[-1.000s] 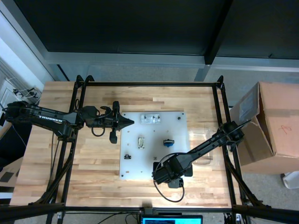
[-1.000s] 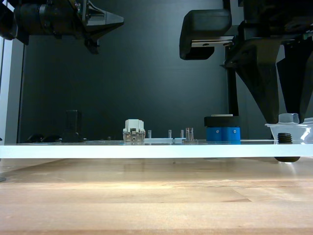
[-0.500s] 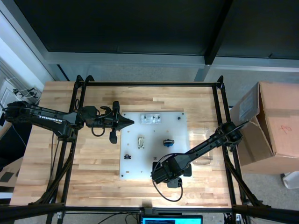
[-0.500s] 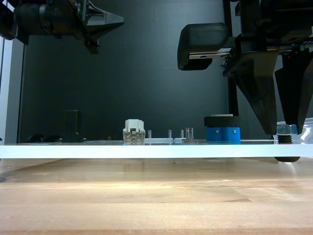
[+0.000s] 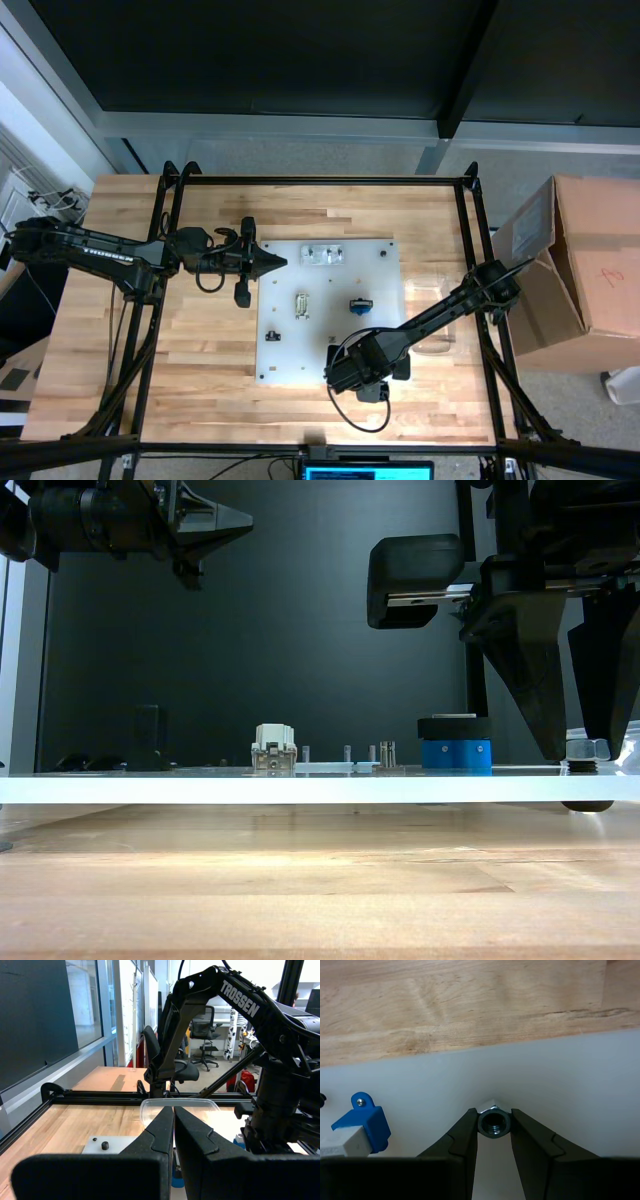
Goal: Pick the M12 nut and place it on its threads and fasten
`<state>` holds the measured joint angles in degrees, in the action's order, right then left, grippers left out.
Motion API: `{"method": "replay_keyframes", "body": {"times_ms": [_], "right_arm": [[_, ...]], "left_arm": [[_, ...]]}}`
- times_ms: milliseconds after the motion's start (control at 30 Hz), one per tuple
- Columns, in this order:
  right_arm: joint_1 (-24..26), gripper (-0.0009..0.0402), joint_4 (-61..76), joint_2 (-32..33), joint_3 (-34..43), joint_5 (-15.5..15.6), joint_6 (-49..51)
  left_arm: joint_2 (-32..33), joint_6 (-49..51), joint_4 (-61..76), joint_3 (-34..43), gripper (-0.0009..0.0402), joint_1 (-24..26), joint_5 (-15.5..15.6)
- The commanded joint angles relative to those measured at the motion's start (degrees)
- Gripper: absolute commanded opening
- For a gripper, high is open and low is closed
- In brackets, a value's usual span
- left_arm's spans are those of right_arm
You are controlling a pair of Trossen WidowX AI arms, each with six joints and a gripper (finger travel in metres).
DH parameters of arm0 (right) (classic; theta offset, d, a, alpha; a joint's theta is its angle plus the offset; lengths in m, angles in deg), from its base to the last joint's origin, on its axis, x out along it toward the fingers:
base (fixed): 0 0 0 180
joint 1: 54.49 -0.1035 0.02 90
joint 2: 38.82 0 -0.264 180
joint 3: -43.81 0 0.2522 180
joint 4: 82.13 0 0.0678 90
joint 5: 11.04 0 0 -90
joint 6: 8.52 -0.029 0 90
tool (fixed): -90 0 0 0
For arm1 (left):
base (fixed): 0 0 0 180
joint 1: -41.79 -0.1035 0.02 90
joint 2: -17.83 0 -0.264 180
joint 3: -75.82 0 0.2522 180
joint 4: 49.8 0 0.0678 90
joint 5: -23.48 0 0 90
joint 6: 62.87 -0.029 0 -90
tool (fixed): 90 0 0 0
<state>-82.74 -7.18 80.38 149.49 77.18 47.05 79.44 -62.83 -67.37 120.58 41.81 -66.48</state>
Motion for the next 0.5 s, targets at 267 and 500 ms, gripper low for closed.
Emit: {"method": "replay_keyframes", "body": {"times_ms": [267, 500], "right_arm": [[0.0, 0.0004, -0.2, 0.2, -0.1, -0.1, -13.1], [0.0, 0.0004, -0.2, 0.2, -0.1, -0.1, -26.4]], "left_arm": [[0.0, 0.0, 0.0, 0.0, 0.0, 0.0, 0.0], [0.0, 0.0, 0.0, 0.0, 0.0, 0.0, 0.0]]}}
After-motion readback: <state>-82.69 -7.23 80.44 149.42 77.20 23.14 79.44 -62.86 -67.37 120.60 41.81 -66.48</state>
